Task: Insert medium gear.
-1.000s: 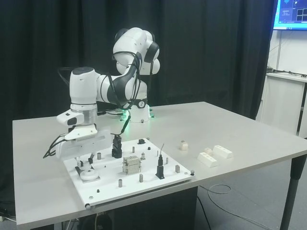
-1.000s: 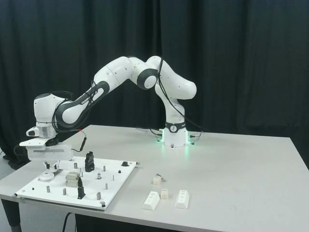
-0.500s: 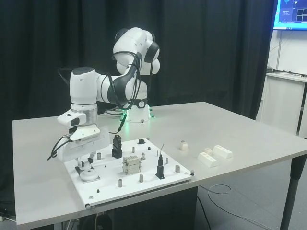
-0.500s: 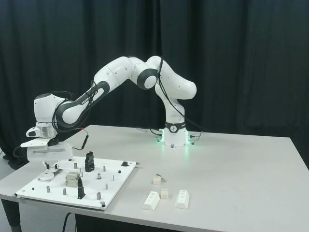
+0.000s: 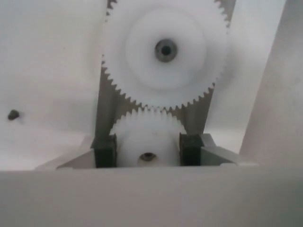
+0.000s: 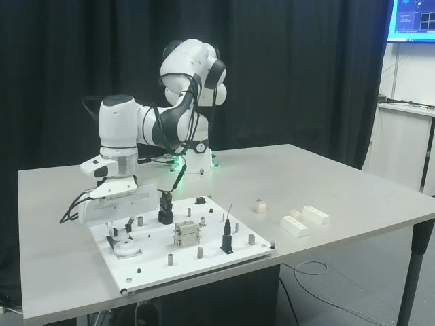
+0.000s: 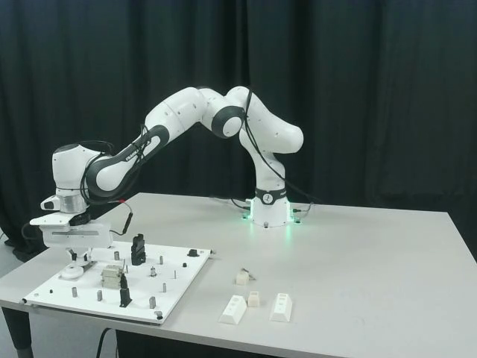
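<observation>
Two distant room views facing the arm [image 6: 170, 115] and table [image 7: 358, 261] from different sides, wrist view close, looking down

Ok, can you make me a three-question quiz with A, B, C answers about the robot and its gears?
1. Where is the gripper?
A. over the white board's gear corner
B. by the arm's base
C. off the table

2. How many gears show in the wrist view?
A. one
B. two
C. four

3. What is the gripper doing?
A. hanging open
B. shut on nothing
C. shut on the smaller gear

Answers: 1 A, both room views show it low over that corner. 2 B, the smaller gear sits against a bigger gear. 3 C, black fingers press the smaller gear's two sides.
</observation>
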Robot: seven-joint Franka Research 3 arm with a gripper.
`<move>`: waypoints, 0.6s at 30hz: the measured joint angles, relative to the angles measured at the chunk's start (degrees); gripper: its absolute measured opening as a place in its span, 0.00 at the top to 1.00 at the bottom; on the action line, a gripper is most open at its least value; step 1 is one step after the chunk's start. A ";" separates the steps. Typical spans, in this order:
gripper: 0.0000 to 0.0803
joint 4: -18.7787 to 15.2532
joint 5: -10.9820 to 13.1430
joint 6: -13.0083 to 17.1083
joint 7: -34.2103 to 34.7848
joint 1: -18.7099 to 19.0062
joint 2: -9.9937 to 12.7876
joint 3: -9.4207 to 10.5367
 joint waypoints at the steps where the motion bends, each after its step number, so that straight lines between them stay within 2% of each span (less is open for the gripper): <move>1: 0.65 0.00 0.00 0.02 0.91 0.00 0.00 0.00; 14: 0.65 0.02 0.04 0.16 12.45 -0.03 0.02 0.00; 18: 0.65 0.02 0.04 0.17 14.09 -0.04 0.02 0.00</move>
